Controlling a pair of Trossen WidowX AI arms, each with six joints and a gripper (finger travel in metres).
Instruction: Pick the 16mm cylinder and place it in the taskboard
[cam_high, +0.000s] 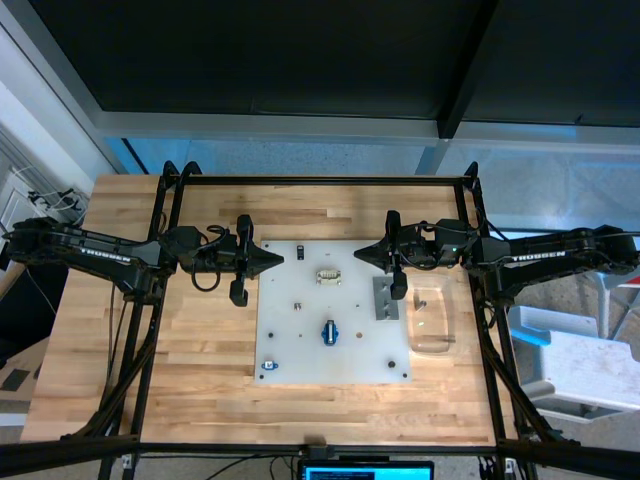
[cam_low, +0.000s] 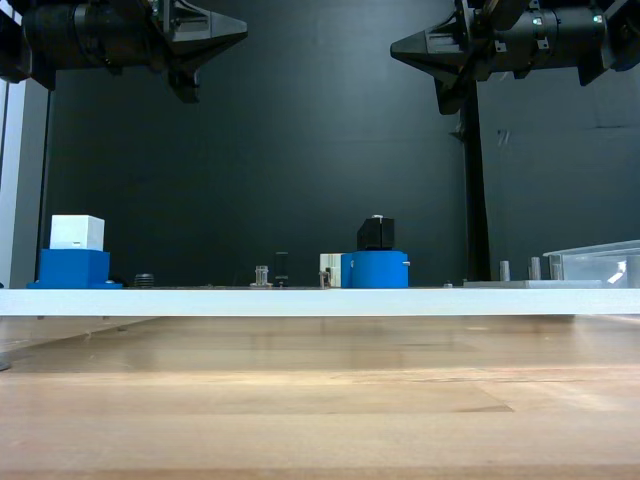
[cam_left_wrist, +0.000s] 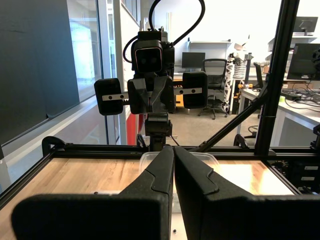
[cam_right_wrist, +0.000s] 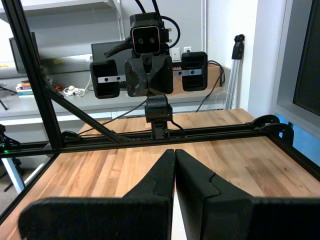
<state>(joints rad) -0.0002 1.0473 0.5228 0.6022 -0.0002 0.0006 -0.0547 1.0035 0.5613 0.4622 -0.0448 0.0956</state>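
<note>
Taskboard (cam_high: 300, 345) lies flat mid-table, with a clear tray (cam_high: 447, 338) just beside its right edge. Above its far edge hang left gripper (cam_high: 280, 258) and right gripper (cam_high: 359, 254), tips facing, fingers pressed together. I cannot tell where the cylinder is.

Left pincer (cam_high: 279, 257), right pincer (cam_high: 359, 253) closed, high over taskboard (cam_high: 300, 345); air beneath free; blue fitting (cam_high: 329, 333), grey block (cam_high: 386, 297) protrude.
</note>
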